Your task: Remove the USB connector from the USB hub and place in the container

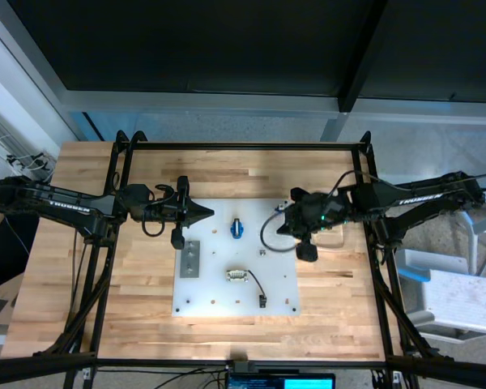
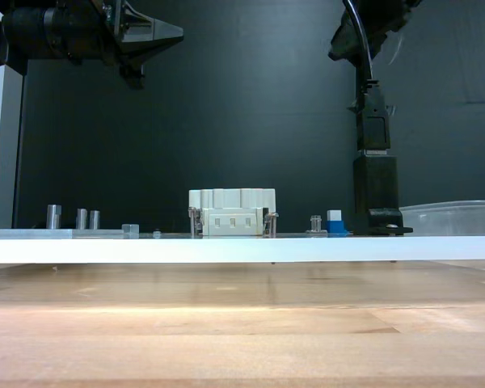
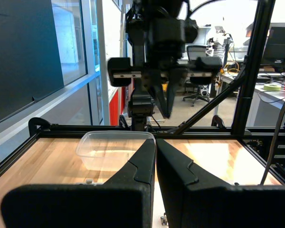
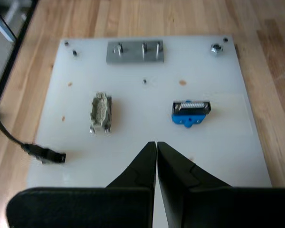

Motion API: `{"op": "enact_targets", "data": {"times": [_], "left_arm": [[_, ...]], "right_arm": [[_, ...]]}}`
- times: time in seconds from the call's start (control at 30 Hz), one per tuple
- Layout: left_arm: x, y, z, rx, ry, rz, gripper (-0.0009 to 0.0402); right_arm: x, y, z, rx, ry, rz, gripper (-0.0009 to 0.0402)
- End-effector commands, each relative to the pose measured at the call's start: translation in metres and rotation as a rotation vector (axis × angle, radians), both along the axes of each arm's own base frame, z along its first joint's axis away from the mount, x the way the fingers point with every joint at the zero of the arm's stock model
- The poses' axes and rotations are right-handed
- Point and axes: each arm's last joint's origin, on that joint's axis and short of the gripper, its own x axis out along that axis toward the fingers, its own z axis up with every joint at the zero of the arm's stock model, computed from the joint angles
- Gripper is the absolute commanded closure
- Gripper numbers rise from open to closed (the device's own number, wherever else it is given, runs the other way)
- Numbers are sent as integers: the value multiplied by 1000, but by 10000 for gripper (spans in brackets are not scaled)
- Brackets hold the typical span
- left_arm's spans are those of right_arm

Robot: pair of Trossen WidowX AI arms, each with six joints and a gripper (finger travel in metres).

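The USB connector is a short black cable whose plug stands in the small black USB hub near the white board's front edge. In the low view the USB connector rises upright from the USB hub. The clear container lies at the board's right edge, partly under the right arm. My right gripper hangs shut above the board's right part, well behind the hub, and holds nothing. My left gripper hovers shut over the board's back left, also holding nothing.
On the white board are a grey metal plate with pegs, a blue clip and a silver-beige socket. A black frame runs round the wooden table.
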Motion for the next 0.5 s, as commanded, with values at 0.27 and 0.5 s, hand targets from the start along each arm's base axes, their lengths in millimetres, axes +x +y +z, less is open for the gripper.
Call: {"op": "enact_targets", "data": {"times": [0.27,0.5], "left_arm": [[0,0,0,0,0,0,392],[0,0,0,0,0,0,392]], "right_arm": [[1,34,-13,47,161,-6,350],[7,65,-16,41,210,29,321]]}}
